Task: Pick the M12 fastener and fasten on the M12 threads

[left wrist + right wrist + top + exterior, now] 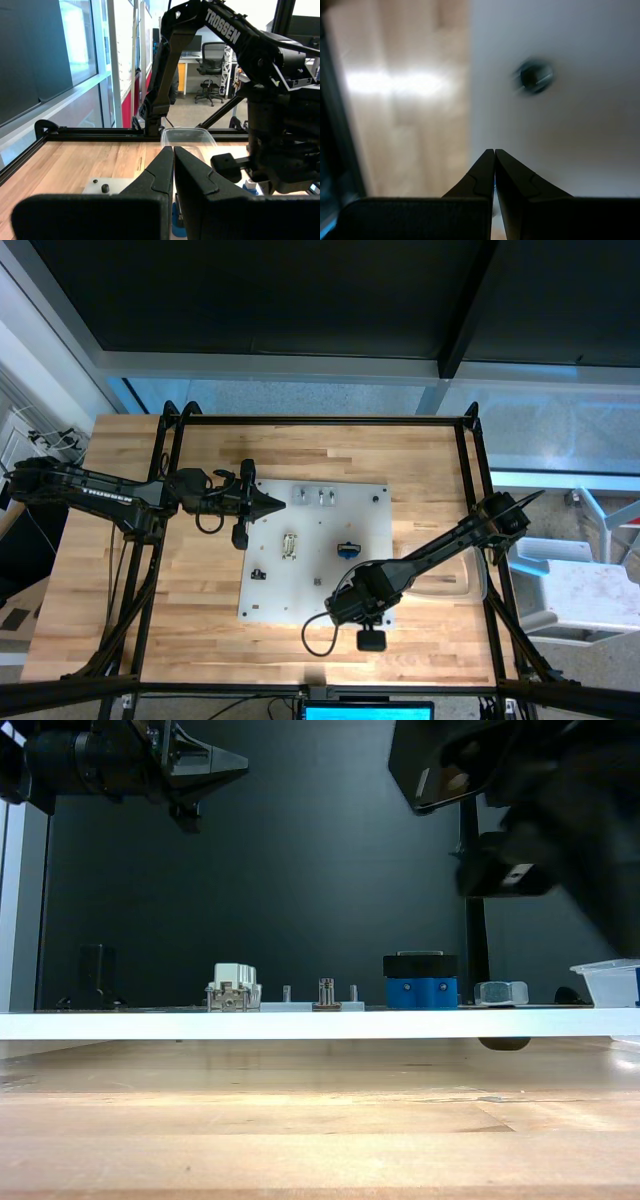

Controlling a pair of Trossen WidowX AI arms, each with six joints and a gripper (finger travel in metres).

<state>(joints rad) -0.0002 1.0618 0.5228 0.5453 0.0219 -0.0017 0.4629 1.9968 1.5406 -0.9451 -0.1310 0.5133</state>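
The silver M12 nut (pixel 500 992) stands low on the white board (pixel 290 592) near its near right edge, with no ribs showing under it. In the right wrist view it is a blurred grey ring around a dark core (pixel 535 76), so it seems to sit on its stud. My right gripper (pixel 494 150) hangs above the board, apart from the nut, shut with nothing between its fingers. In the high view the right arm (pixel 365 595) covers the stud's place. My left gripper (pixel 283 503) is shut and empty, raised over the board's far left corner.
A clear tray (pixel 455 587) lies just right of the board. A blue-and-black part (pixel 420 982), a white connector (pixel 233 988) and a silver post (pixel 326 992) stand on the board. Black frame rails run around the wooden table.
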